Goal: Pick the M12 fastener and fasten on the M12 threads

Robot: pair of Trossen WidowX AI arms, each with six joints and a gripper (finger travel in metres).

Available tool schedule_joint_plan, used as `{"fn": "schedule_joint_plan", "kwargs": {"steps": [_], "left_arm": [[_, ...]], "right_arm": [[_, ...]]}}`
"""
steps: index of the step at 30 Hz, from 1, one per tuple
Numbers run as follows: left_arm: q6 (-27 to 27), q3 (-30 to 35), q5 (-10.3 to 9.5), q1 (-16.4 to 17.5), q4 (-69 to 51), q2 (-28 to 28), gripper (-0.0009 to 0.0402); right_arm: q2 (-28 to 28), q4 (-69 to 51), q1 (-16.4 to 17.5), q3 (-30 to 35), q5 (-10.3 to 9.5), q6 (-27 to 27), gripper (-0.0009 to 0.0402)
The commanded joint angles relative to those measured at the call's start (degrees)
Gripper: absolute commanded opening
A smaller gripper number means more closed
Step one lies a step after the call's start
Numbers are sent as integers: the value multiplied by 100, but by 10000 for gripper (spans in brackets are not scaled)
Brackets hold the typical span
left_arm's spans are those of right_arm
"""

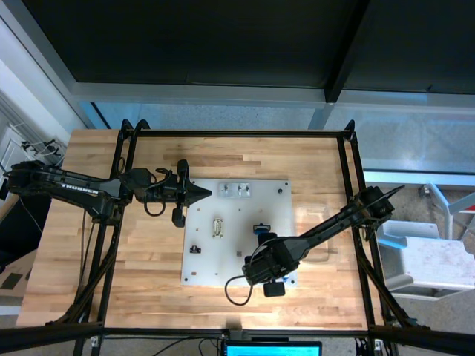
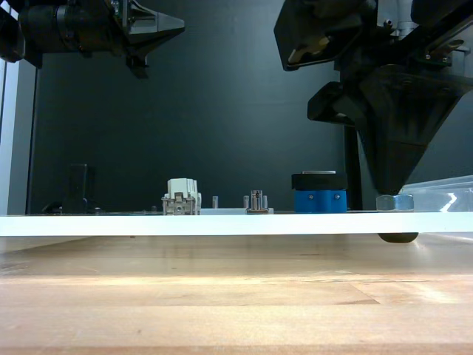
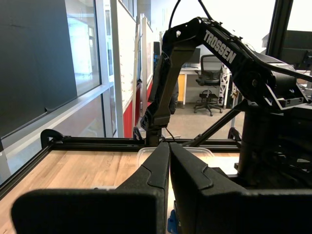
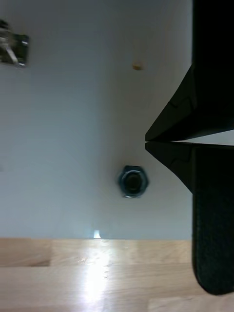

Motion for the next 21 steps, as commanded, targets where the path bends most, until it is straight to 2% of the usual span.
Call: {"fn": "schedule_joint_plan", "kwargs": {"steps": [1, 10, 12, 14, 19, 20, 21], "left_arm": [[0, 0, 0, 0, 0, 0, 0], [0, 0, 0, 2, 2, 0, 0], [0, 0, 2, 0, 0, 0, 0], [0, 0, 2, 2, 2, 0, 0], [0, 0, 2, 0, 0, 0, 0], [0, 0, 0, 0, 0, 0, 0], [0, 0, 2, 2, 0, 0, 0]], "right_arm": [[13, 79, -2, -4, 15, 2, 0], [96, 234, 0, -122, -13, -4, 0], [94, 232, 0, -122, -68, -4, 0], [85, 190, 0, -101, -267, -2, 0], [22, 177, 4, -94, -1244, -15, 0], [22, 186, 4, -94, -1390, -22, 0], [22, 184, 4, -94, -1416, -52, 0]]}}
